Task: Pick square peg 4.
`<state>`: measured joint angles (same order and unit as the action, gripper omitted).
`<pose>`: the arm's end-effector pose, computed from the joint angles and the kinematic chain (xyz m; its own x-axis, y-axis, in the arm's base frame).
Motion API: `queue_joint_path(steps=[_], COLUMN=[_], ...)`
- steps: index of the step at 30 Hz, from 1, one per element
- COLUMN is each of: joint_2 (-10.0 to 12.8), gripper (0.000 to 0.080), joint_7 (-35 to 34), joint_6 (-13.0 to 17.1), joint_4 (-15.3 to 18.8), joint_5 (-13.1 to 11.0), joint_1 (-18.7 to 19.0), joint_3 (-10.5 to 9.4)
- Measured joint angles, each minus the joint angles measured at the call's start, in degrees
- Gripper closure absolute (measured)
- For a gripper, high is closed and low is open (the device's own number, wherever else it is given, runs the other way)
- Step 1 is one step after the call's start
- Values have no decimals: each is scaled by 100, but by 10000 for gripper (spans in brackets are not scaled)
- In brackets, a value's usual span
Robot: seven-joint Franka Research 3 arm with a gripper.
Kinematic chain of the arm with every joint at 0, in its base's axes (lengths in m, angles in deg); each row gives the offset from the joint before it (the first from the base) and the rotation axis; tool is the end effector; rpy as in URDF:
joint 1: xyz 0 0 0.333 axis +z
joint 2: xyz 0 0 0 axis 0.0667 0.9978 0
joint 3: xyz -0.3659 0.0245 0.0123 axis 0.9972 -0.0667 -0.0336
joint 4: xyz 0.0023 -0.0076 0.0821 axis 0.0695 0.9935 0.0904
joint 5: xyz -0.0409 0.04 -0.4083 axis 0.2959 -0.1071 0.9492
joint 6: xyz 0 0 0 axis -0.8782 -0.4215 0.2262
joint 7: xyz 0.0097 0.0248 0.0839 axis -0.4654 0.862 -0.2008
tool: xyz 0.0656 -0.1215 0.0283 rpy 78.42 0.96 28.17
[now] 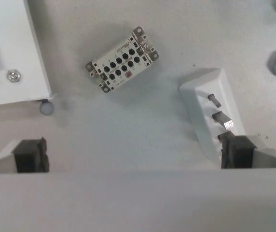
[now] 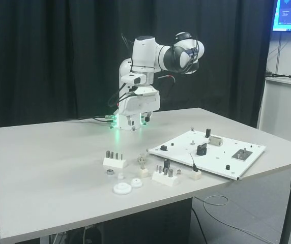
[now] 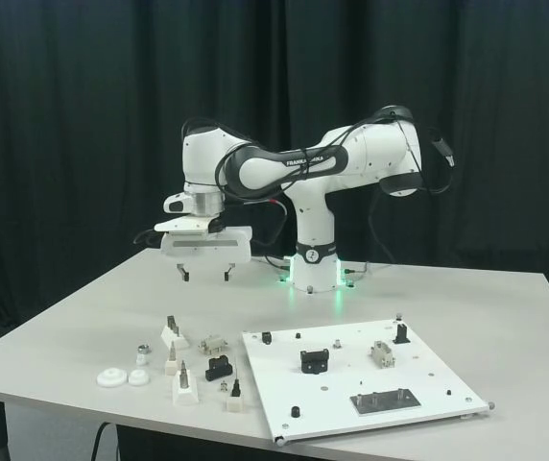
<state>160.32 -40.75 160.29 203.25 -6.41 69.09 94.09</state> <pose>0.4997 -0.1350 0.3167 0.8877 -0.4604 -0.0002 -0.4602 -0.8873 0.0299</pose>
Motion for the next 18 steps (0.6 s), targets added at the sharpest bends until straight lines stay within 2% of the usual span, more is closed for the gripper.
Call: queue_joint_path(steps=[18], joint_2=[3], gripper=[3], joint_7=[135], joint_6=[-2], joint_4=[0], joint_5=[53], joint_1=[-29], joint_3=[0])
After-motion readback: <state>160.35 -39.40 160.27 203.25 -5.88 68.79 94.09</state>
